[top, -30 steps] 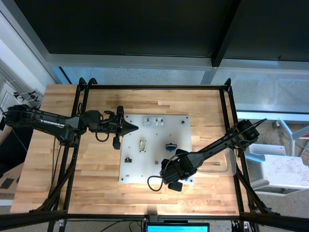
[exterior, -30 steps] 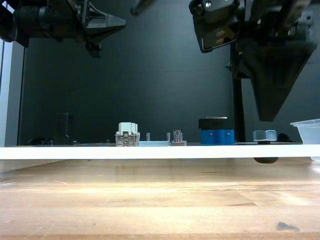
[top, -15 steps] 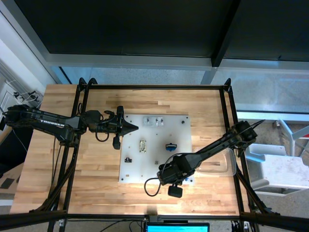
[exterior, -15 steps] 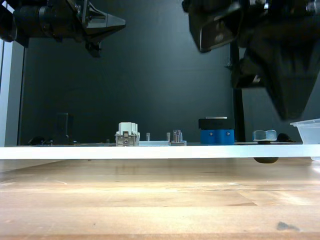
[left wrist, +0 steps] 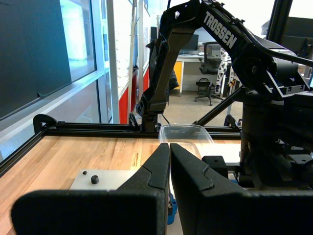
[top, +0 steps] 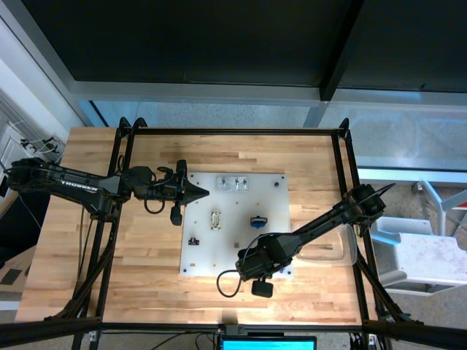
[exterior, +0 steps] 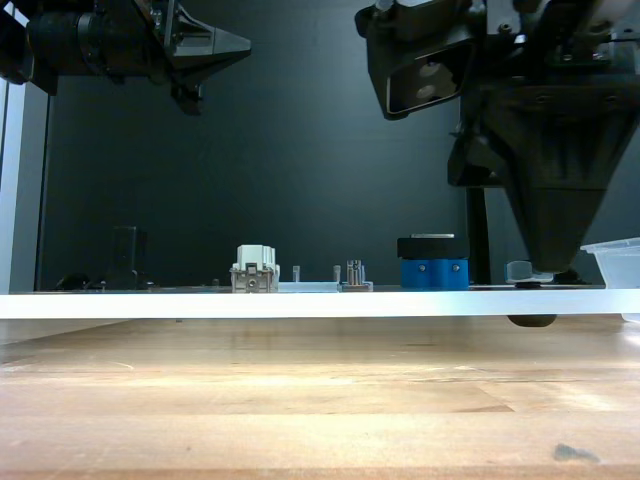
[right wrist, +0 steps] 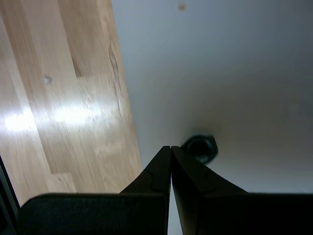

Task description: Unfasten the M12 fastener and place in the container

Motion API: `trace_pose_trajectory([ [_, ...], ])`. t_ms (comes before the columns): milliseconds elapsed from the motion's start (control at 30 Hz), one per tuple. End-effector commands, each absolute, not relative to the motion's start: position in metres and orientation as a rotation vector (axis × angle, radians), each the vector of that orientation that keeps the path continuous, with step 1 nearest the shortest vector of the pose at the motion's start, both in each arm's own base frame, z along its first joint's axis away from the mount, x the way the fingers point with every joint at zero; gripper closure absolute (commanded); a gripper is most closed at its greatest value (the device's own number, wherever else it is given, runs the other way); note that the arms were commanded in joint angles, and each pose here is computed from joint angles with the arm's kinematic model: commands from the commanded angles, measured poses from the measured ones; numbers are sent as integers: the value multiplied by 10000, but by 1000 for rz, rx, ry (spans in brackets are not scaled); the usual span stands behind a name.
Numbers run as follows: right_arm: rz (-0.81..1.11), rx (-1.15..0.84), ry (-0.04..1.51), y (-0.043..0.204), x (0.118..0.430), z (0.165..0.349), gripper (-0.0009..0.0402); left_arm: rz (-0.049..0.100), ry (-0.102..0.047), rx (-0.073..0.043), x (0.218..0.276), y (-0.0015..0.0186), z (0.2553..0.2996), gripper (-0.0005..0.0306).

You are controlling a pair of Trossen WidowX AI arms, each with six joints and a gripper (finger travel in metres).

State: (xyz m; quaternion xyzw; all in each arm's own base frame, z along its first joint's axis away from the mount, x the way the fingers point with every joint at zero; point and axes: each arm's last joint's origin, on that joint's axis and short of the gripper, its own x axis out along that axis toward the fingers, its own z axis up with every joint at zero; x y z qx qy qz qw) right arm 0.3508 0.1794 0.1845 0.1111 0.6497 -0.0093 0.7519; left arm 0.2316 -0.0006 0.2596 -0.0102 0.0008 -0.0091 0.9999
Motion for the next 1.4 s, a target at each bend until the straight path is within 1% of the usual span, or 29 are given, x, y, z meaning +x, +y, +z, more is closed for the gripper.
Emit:
trace_pose_trajectory([
  [33,-25,243,1423,1789,3506,1840,393,-18,2,-20,2317,-5,2597,300],
  [333,-36,233,1439,1778,3489,1838,393,-19,2,-20,2317,-6,2597,300],
  [433,-134,171,1434,1727,3444,1863,393,-19,2,-20,2317,-6,2597,300],
  [533,-297,150,1385,1669,3401,1933,393,-18,2,-20,2317,-5,2597,300],
  [600,-330,152,1364,1656,3389,1980,393,-18,2,-20,2317,-5,2597,300],
  [733,-319,162,1358,1661,3382,2029,393,-18,2,-20,2317,-5,2597,300],
  [1033,-223,241,1416,1728,3378,2057,393,-19,2,-20,2317,-6,2597,300],
  [1267,-65,320,1420,1828,3431,2138,393,-18,2,-20,2317,-5,2597,300],
  [1400,-40,333,1397,1849,3453,2136,393,-18,2,-20,2317,-5,2597,300],
])
